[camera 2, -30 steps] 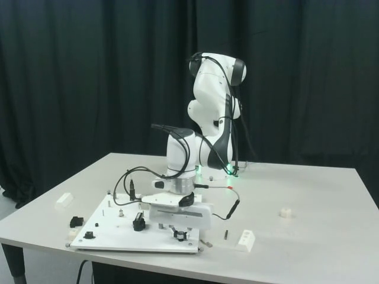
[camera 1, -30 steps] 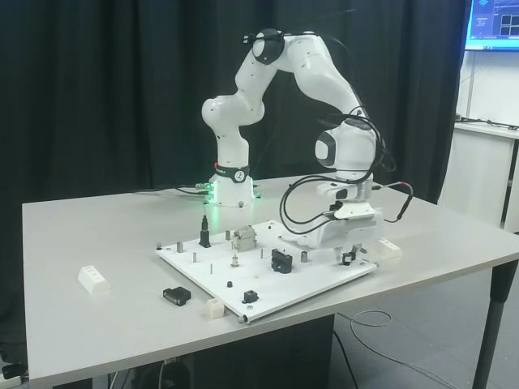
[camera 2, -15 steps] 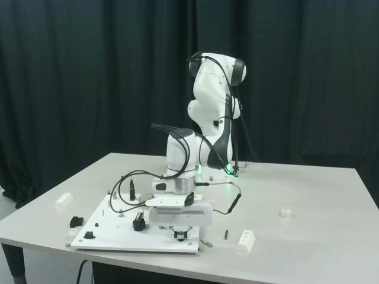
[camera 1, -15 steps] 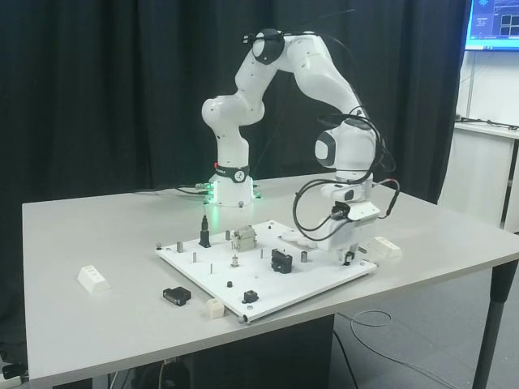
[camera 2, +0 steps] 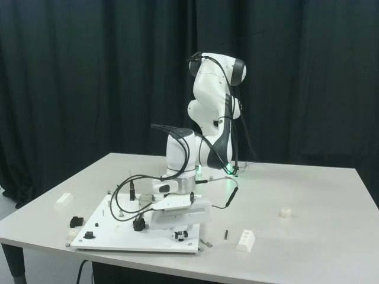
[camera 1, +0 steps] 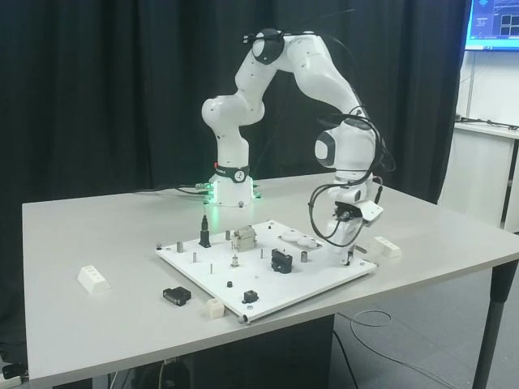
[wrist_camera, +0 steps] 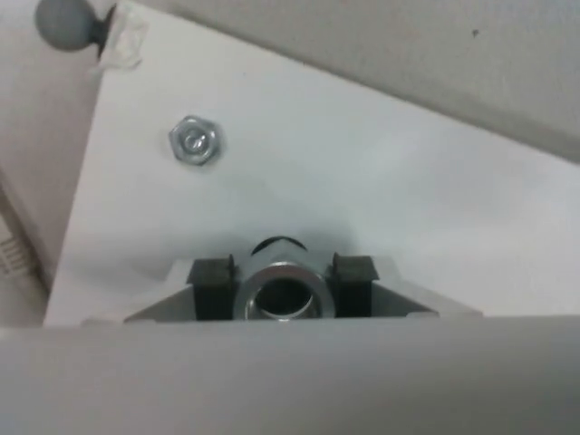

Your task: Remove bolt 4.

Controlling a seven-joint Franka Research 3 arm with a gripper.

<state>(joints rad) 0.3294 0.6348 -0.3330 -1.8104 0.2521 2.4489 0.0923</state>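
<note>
Bolt 4 [wrist_camera: 280,297] stands upright near a corner of the white board [wrist_camera: 390,199], pinched between the two black fingers [wrist_camera: 210,283] of the claw [wrist_camera: 281,288]. A hex nut [wrist_camera: 195,142] sits on the board nearby. The board lies on the grey tabletop [camera 1: 89,231], with the white arm [camera 1: 312,77] bent over its far corner.

Robotics lab: black curtains [camera 2: 71,77], grey table [camera 1: 97,235], white assembly board [camera 1: 316,279], wall monitor [camera 1: 492,24]
</note>
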